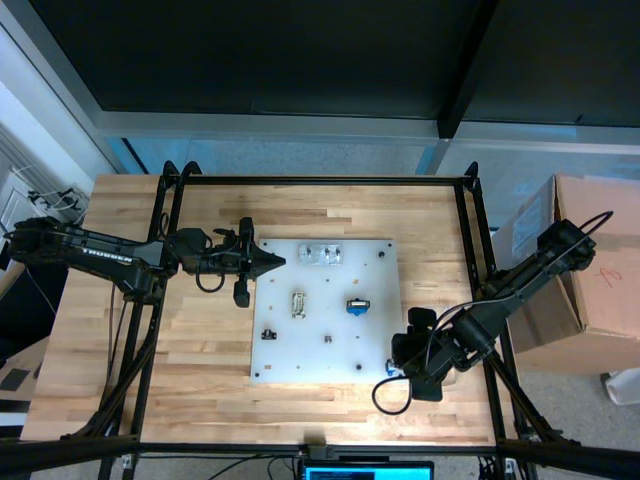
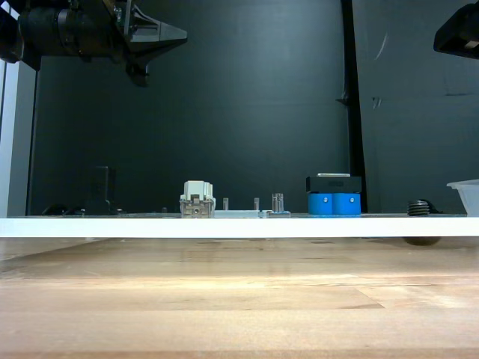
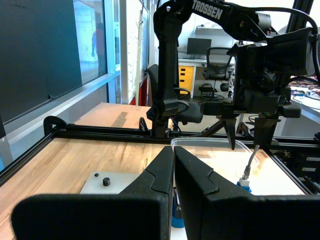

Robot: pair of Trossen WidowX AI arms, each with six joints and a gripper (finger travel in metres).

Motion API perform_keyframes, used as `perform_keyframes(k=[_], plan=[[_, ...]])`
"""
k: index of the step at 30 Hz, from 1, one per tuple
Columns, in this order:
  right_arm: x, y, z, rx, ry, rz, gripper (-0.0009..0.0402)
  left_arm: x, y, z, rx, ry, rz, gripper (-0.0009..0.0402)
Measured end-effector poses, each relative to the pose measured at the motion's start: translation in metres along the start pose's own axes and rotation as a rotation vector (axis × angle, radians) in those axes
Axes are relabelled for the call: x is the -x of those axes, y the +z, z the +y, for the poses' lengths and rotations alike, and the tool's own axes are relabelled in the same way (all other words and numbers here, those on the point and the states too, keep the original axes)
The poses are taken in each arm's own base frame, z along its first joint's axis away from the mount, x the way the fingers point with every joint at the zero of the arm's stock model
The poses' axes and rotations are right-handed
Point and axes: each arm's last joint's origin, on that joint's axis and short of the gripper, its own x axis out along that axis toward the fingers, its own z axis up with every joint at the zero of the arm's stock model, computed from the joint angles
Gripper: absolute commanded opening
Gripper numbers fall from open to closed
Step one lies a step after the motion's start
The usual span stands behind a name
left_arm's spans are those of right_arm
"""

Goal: Remove the RJ45 connector from the taskboard and place in the container

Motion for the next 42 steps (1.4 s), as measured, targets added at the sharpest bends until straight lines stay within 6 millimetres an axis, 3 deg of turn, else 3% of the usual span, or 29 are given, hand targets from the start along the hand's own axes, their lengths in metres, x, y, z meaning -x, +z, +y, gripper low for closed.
perform_keyframes(k=[30, 42], plan=[[-0.054, 0.001, 0.013, 0.038, -0.026, -0.008, 0.0232, 0.0, 0.0, 0.0, 0.0, 0.0, 0.0, 0.0], [-0.059, -0.001, 0.012, 0.051, -0.029, -0.019, 0.0181, 0.0, 0.0, 0.0, 0.0, 0.0, 0.0, 0.0]])
